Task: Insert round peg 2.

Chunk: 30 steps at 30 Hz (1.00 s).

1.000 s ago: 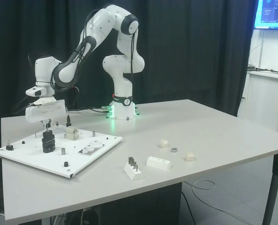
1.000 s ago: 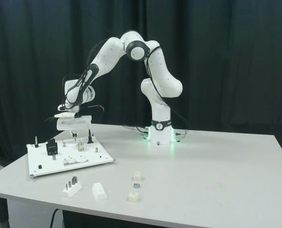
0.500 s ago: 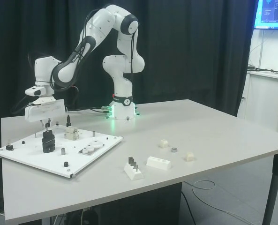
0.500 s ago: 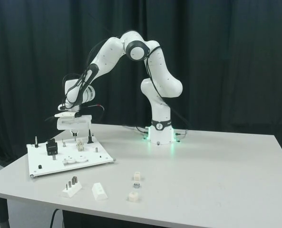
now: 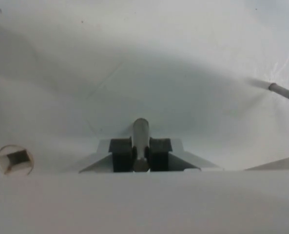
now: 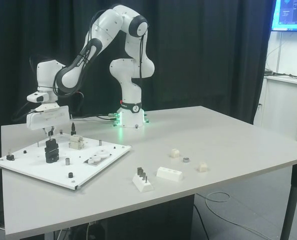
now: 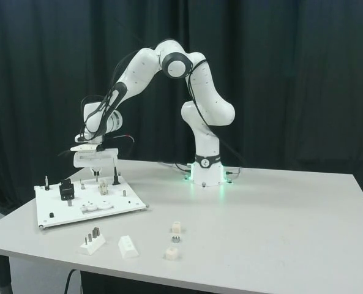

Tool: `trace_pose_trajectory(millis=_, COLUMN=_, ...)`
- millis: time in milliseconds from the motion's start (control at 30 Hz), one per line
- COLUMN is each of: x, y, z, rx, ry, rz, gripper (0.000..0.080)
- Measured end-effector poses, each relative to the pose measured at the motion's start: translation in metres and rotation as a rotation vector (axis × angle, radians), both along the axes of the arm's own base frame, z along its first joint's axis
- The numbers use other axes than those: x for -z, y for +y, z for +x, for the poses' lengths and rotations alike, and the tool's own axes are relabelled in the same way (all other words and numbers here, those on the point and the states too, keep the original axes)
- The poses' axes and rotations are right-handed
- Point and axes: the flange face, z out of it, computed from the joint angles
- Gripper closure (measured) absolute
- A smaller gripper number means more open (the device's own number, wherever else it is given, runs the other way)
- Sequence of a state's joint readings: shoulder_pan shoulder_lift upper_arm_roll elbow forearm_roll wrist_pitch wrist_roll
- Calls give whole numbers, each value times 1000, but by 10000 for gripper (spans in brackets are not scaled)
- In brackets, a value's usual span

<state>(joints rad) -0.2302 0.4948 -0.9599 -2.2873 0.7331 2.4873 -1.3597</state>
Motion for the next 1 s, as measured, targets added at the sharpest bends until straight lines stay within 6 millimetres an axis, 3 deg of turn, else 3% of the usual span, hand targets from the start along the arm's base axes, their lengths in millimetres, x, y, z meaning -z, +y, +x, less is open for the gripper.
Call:
trace_pose_trajectory(millis=633, x=4, y=-1, z=5, rx=-6, ry=10, rz=-2, gripper=740)
trace_pose_trajectory(millis=667, x=4, y=-2, z=5, rx=-7, ry=11, rz=-3, gripper=657)
trace_pose_trajectory(millis=900, x=3, y=-3, z=7, rx=-10, ry=9, rz=-8, gripper=657)
trace_pose_trajectory(millis=933, x=2, y=-4, z=8, rx=-11, ry=9, rz=-9, gripper=323)
trace_pose_trajectory(millis=967, x=2, y=-4, z=8, rx=-11, ry=8, rz=-10, gripper=323)
trace_pose_trajectory(millis=1000, x=1, y=-4, z=9, rx=-12, ry=7, rz=-11, gripper=72)
